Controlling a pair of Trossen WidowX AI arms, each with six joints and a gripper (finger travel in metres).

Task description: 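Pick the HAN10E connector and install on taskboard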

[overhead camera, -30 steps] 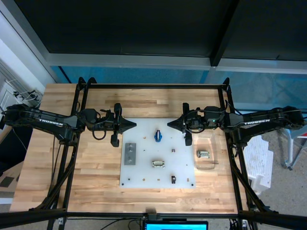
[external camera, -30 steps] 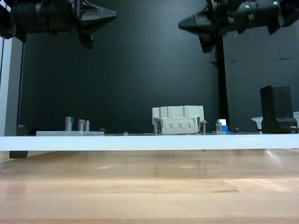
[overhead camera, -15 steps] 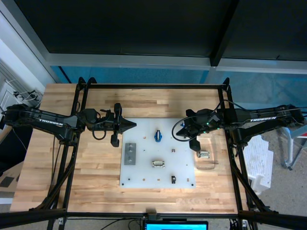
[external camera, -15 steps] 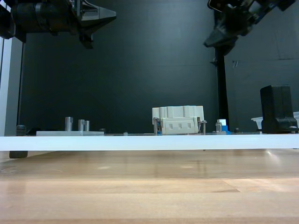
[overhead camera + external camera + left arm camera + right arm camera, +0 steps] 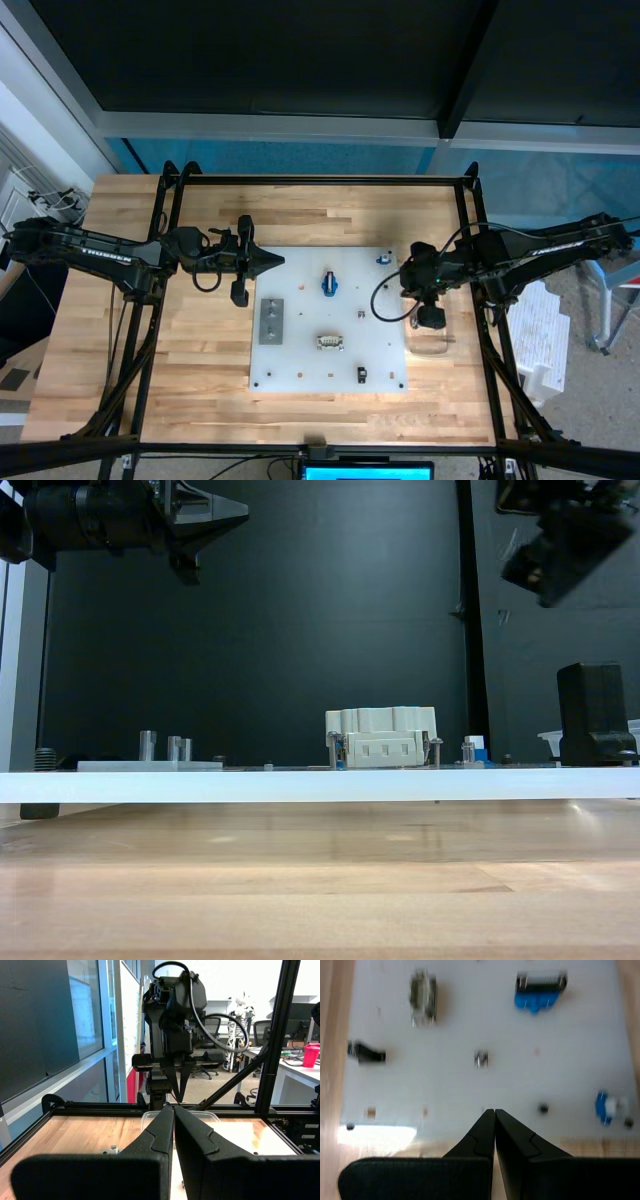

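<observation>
Pick not yet made | right gripper (image 5: pixel 428 316), fingers closed on nothing, is poised above the clear tray (image 5: pixel 441 346) beside the taskboard (image 5: pixel 300 370) | one HAN10E connector (image 5: pixel 330 342) is seen standing mid-board | left gripper (image 5: pixel 275 260), fingers closed, is parked over the board's left edge | grasp and install judged outstanding

Your high view looks down over the whole table (image 5: pixel 200 400); the low view sits level at its near edge, sharing the taskboard (image 5: pixel 300 365). The camera on the left gripper (image 5: pixel 173 1108), by the board's left edge, faces the right arm (image 5: pixel 172 1025). The one on the right gripper (image 5: pixel 494 1111), over the right edge, looks down on the board.
</observation>
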